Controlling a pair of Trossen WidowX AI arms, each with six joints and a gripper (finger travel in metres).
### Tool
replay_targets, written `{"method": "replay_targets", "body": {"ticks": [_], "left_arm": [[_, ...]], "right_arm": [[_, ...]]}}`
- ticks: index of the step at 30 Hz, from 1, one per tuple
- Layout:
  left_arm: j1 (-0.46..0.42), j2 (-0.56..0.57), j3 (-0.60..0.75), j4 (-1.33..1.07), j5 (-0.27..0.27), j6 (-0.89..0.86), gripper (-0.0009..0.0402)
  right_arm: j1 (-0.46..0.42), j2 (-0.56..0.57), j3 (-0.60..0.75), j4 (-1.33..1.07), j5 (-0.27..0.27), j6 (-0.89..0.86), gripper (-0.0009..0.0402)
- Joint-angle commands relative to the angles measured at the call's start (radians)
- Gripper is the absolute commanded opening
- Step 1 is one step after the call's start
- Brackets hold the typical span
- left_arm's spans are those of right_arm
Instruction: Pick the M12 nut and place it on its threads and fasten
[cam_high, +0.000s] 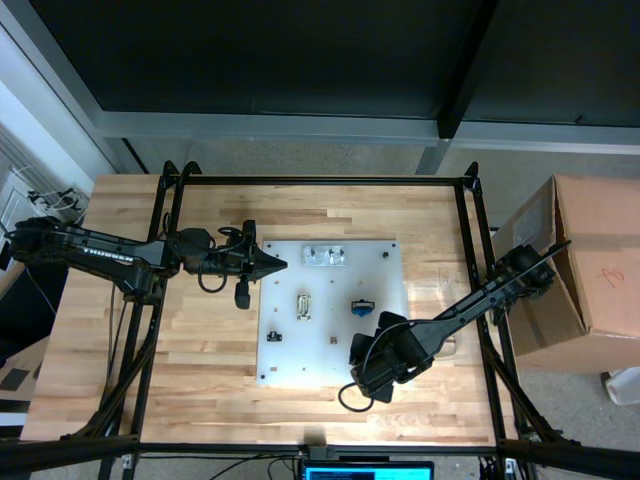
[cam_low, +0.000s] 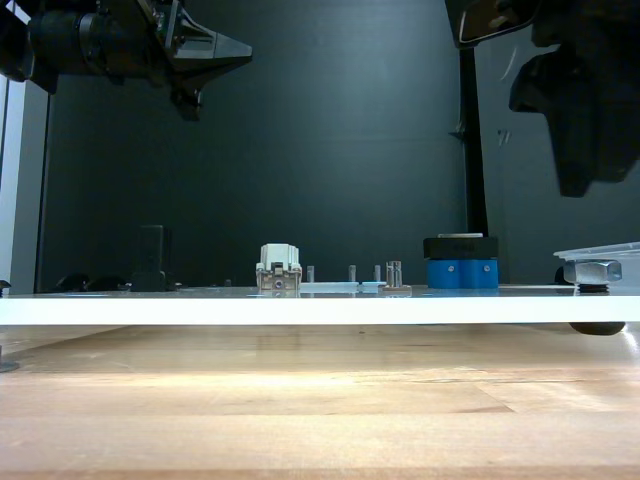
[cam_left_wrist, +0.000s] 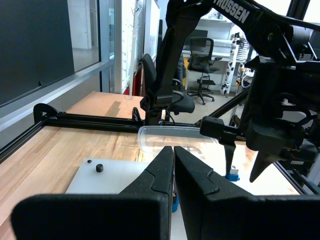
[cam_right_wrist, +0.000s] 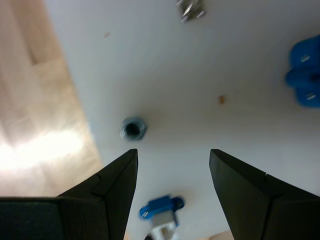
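Nut (cam_right_wrist: 132, 128) sits on its stud (cam_low: 596, 289), below the right gripper (cam_right_wrist: 172, 152), jaws apart. Left gripper (cam_left_wrist: 173, 149) hovers at the board's (cam_high: 300, 360) left edge, jaws together. Likely light, hard, slippery: pinch opposite flats.

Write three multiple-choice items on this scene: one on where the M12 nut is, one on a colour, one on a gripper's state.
1. Where is the M12 nut? A) held between fingers B) on its stud on the white board C) lying off the board
2. What colour is the black-capped block? A) red B) blue C) green
3. The right gripper, above the board's near right part, is: A) open B) shut on the nut C) shut, empty
Key: 1 B, it sits on the stud with no fingers touching it; 2 B, its body shows blue; 3 A, its fingers stand apart, whereas the left gripper, over the board's left edge, is shut.
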Motion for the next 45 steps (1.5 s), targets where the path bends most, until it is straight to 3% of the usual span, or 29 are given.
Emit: {"method": "replay_targets", "body": {"ticks": [1,6,8,11,15,17,23,28,45], "left_arm": [[0.0,0.0,0.0,0.0,0.0,0.0,0.0],[0.0,0.0,0.0,0.0,0.0,0.0,0.0],[0.0,0.0,0.0,0.0,0.0,0.0,0.0],[0.0,0.0,0.0,0.0,0.0,0.0,0.0],[0.0,0.0,0.0,0.0,0.0,0.0,0.0],[0.0,0.0,0.0,0.0,0.0,0.0,0.0],[0.0,0.0,0.0,0.0,0.0,0.0,0.0],[0.0,0.0,0.0,0.001,0.0,0.0,0.0],[0.0,0.0,0.0,0.0,0.0,0.0,0.0]], "right_arm": [[0.0,0.0,0.0,0.003,-0.034,-0.043,0.0191],[0.0,0.0,0.005,0.005,-0.13,-0.102,0.0173],[-0.001,0.0,0.008,0.002,-0.14,-0.129,0.0152],[-0.008,0.0,0.008,0.0,-0.153,-0.128,0.0096],[-0.025,0.0,0.008,0.004,-0.191,-0.153,-0.0009],[-0.026,0.009,0.007,0.004,-0.184,-0.185,0.0008],[-0.027,0.045,0.009,0.011,-0.171,-0.201,-0.0002],[-0.026,0.066,0.012,0.01,-0.103,-0.198,0.0],[-0.027,0.101,0.01,0.051,-0.051,-0.232,0.0]]}}
